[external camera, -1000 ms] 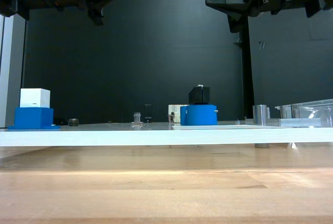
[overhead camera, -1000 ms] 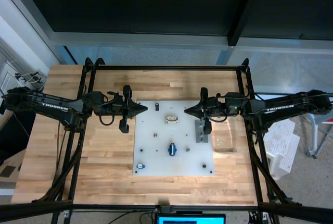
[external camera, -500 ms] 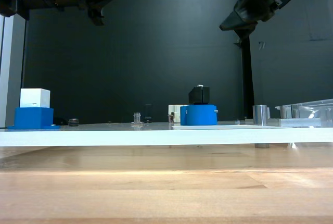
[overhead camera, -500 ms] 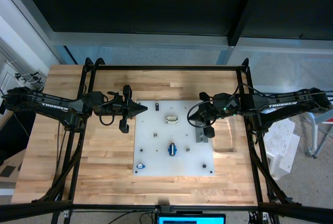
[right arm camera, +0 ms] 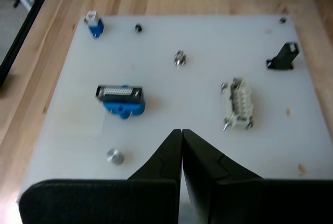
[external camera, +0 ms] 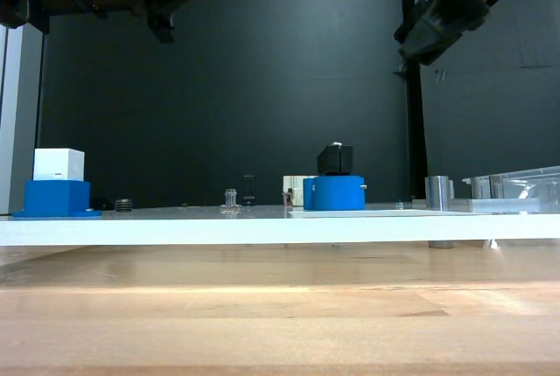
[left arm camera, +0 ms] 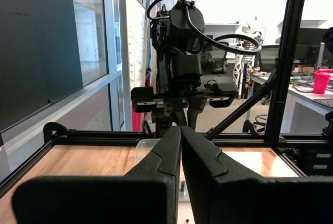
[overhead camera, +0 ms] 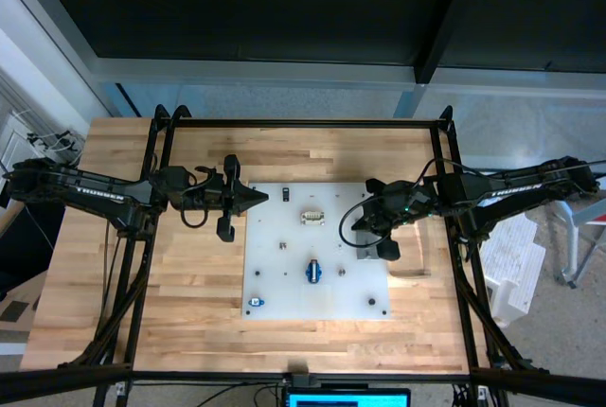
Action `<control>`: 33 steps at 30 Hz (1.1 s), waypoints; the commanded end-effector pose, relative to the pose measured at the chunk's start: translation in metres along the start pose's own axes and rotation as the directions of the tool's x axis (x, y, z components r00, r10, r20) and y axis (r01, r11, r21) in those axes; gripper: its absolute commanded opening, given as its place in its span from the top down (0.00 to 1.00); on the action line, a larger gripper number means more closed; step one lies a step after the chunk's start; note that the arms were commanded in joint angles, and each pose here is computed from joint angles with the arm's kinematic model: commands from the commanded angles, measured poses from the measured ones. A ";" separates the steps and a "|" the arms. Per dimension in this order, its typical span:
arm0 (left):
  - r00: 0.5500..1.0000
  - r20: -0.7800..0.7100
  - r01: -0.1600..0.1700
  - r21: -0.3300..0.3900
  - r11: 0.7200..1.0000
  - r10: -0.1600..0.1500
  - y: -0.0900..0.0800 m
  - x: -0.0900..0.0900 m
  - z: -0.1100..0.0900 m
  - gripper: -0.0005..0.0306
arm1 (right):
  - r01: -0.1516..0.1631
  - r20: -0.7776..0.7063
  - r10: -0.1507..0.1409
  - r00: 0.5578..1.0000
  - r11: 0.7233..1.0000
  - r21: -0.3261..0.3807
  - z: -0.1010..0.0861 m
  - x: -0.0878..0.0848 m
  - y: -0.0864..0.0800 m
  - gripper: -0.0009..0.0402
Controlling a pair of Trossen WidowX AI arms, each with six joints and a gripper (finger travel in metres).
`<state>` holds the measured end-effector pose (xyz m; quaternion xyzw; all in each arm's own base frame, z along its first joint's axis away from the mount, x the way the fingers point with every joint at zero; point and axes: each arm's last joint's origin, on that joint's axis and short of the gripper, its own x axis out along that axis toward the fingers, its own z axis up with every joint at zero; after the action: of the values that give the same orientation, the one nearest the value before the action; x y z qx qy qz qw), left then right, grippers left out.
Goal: Remove the 16mm cylinder and place in the container
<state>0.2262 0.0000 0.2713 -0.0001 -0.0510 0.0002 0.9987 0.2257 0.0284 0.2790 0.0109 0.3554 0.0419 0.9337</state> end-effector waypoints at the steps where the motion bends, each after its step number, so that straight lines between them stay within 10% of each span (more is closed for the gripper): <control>1: 1.000 0.000 0.000 0.000 1.000 0.000 0.000 0.000 0.000 0.98 | -0.009 -0.034 0.009 0.999 1.000 0.007 -0.001 -0.001 0.005 0.98; 5: 1.000 0.000 0.000 0.000 1.000 0.000 0.000 0.000 0.000 0.98 | -0.022 -0.058 0.021 0.998 1.000 -0.007 0.003 -0.001 0.012 0.98; 18: 1.000 0.000 0.000 0.000 1.000 0.000 0.000 0.000 0.000 0.98 | 0.052 -0.375 -0.073 0.924 0.997 -0.064 0.023 0.015 0.032 0.79; 33: 1.000 0.000 0.000 0.000 1.000 0.000 0.000 0.000 0.000 0.98 | 0.041 -0.464 -0.082 0.882 0.994 -0.097 0.031 0.049 0.046 0.43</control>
<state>0.2262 0.0000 0.2712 -0.0001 -0.0506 0.0002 0.9987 0.2786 0.0779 0.2742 -0.0496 0.5648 0.0288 0.8232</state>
